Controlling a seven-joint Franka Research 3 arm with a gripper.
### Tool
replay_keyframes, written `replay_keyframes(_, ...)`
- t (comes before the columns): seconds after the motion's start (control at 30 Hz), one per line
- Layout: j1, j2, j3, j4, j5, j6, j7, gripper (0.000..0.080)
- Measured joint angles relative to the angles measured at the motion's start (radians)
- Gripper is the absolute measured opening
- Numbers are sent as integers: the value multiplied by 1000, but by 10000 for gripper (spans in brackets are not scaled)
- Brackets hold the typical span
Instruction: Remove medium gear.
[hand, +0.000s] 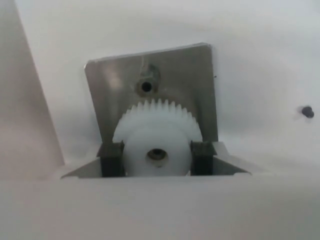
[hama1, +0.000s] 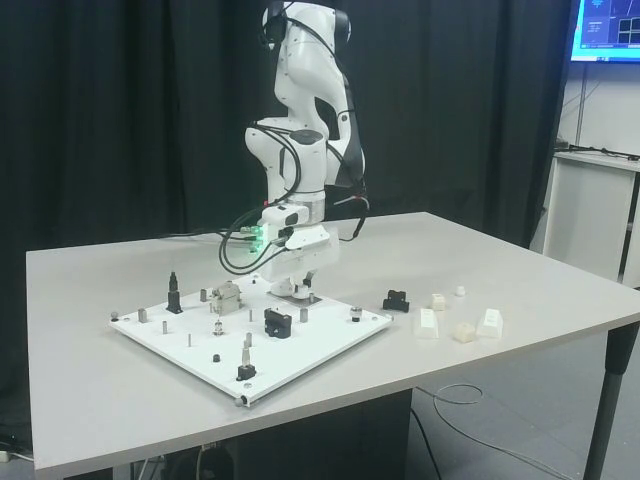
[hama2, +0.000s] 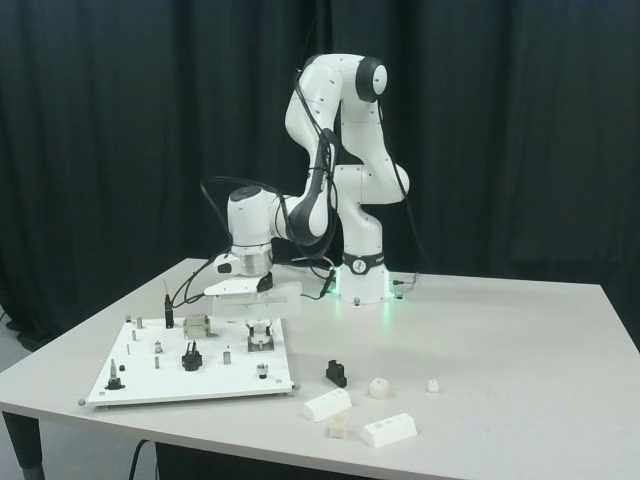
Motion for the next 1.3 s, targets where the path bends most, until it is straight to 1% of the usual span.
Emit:
replay_keyframes(0.1,0,0,-1,0,2,0,6,281)
replay_keyframes(0.3,0,0,-1,0,8,-1,71,281)
replay_keyframes(0.43,1,0,-1,0,8,-2,77,281)
replay_keyframes(0.53,1,0,-1,1,3,-2,62,281)
replay_keyframes(0.7,2,0,-1,1,-6,-2,-14,281)
replay_keyframes(0.87,2,0,-2,1,-5,-2,-19,281)
replay_keyframes(0.97,2,0,-3,2,-1,-3,6,281)
replay_keyframes(1.13,2,0,-3,6,1,-14,87,281)
replay_keyframes(1.3,2,0,-4,8,1,-19,94,281)
